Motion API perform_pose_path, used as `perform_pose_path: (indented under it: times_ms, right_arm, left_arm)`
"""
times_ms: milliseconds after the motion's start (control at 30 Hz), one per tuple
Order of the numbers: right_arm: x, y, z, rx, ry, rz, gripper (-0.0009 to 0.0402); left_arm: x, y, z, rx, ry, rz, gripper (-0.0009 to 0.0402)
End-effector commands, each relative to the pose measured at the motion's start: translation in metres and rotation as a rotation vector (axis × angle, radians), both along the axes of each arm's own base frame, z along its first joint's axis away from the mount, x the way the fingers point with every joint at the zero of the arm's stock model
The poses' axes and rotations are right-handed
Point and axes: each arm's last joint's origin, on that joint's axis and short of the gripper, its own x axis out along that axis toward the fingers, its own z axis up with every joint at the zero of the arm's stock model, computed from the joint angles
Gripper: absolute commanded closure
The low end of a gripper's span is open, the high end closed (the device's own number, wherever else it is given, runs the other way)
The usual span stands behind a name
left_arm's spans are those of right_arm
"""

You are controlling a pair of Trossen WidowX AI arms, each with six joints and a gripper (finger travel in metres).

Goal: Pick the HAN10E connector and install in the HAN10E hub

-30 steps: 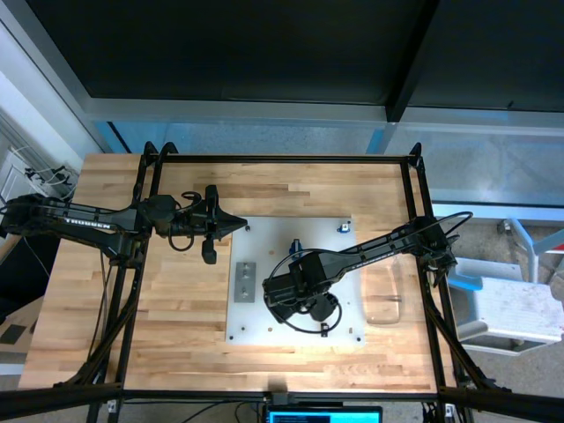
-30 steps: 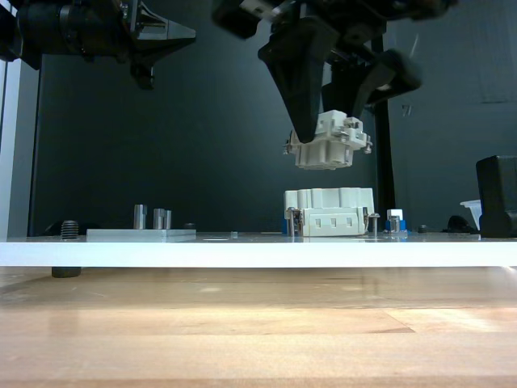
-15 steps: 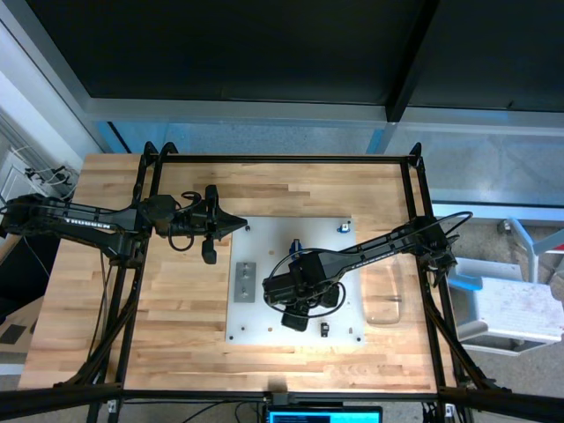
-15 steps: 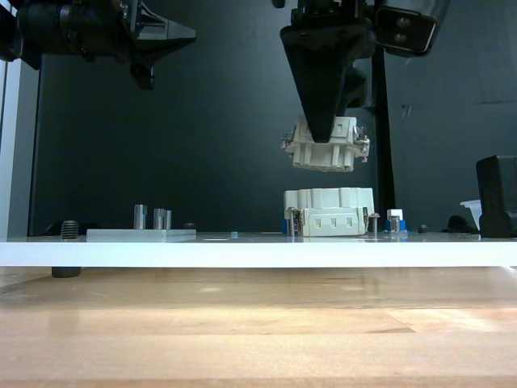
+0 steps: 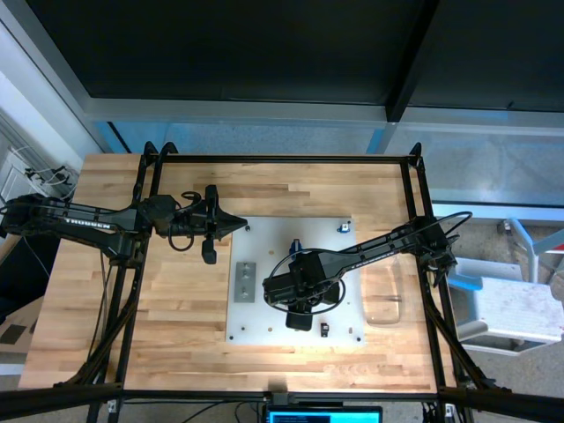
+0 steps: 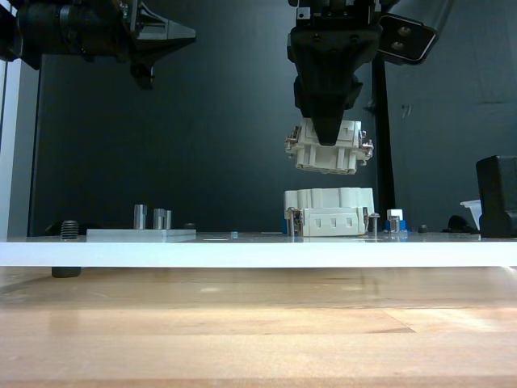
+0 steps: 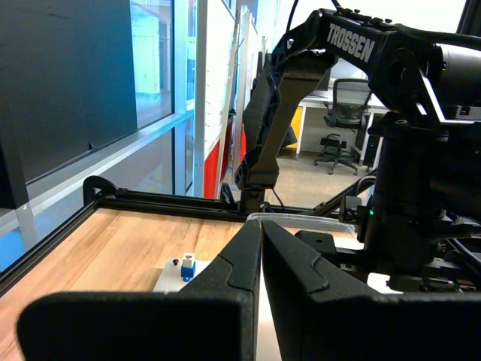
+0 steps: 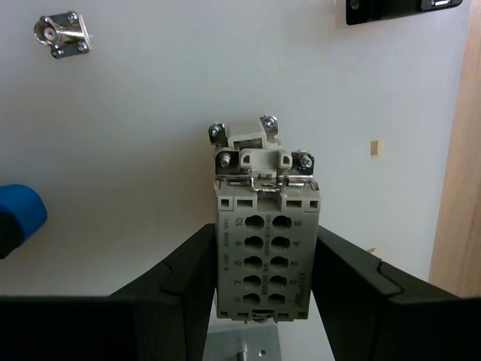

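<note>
The HAN10E connector (image 6: 327, 151), a pale beige plug block, hangs slightly tilted a short way above the HAN10E hub (image 6: 329, 212), not touching it. My right gripper (image 6: 327, 136) is shut on the connector from above. In the right wrist view the connector (image 8: 259, 252) shows its numbered pin holes between the two black fingers (image 8: 174, 289), and an end of the hub (image 8: 242, 141) peeks out beyond it. From the high view the right gripper (image 5: 300, 307) covers both parts. My left gripper (image 5: 231, 224) hovers shut at the plate's far left corner, holding nothing.
The white plate (image 5: 264, 330) carries a grey metal block (image 5: 244, 282) with pegs (image 6: 153, 218), a blue part (image 5: 344, 228) and a tiny black part (image 5: 324, 330). A clear tray (image 5: 384, 295) lies right of the plate. A black frame (image 5: 282, 159) rims the wooden table.
The right gripper has turned about its vertical axis with the connector, staying over the hub and sinking slightly. The left arm has not moved.
</note>
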Motion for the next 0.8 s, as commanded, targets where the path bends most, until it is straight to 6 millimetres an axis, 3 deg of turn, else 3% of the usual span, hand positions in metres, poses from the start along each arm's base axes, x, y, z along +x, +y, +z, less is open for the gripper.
perform_pose_path:
  times_ms: [33,333,800]
  right_arm:
    - [-0.002,0.0,0.0,-0.003,0.02,-0.004,0.0384]
    - [-0.001,0.001,0.009,0.009,0.014,0.092,0.0384]
    - [0.022,0.007,0.001,-0.021,0.14,0.166,0.0384]
  left_arm:
    - [0.0,0.0,0.0,0.0,-0.001,0.0,0.0393]
    - [0.0,0.0,0.0,0.0,-0.001,0.0,0.0393]
    - [0.0,0.0,0.0,0.0,0.0,0.0,0.0393]
